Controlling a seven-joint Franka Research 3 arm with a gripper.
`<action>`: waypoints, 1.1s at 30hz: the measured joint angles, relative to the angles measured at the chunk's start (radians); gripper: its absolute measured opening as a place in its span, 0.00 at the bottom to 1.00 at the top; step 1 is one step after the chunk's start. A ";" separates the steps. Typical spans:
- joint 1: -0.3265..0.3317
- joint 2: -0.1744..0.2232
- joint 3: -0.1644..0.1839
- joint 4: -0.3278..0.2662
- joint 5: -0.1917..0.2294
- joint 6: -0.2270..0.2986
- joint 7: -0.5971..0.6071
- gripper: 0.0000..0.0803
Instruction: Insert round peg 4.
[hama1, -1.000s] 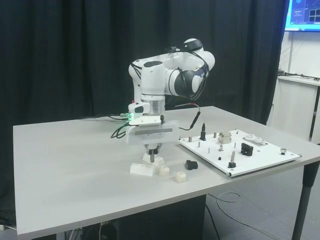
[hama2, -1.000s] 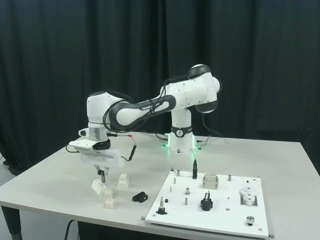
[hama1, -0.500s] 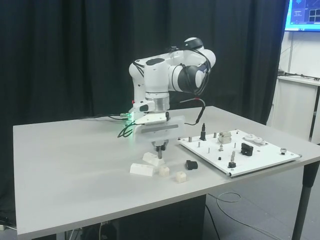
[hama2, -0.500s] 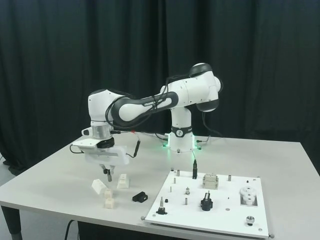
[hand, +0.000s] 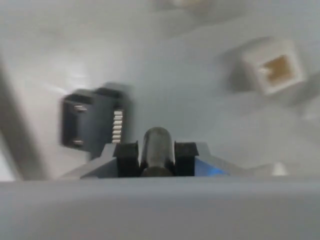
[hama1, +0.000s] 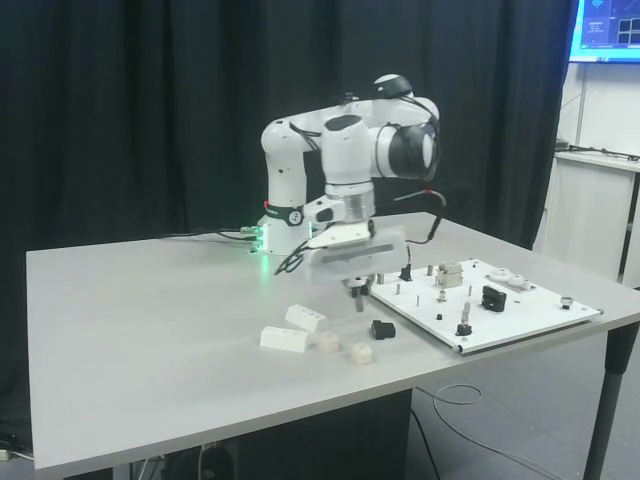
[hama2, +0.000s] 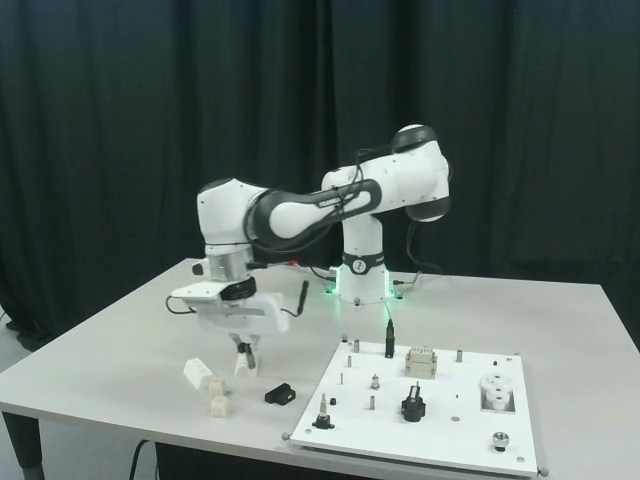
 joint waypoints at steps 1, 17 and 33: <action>0.010 -0.001 -0.001 0.000 0.001 0.000 0.012 0.19; 0.175 -0.010 -0.018 0.000 0.003 0.019 0.219 0.19; 0.344 -0.016 -0.020 0.000 0.002 0.084 0.468 0.19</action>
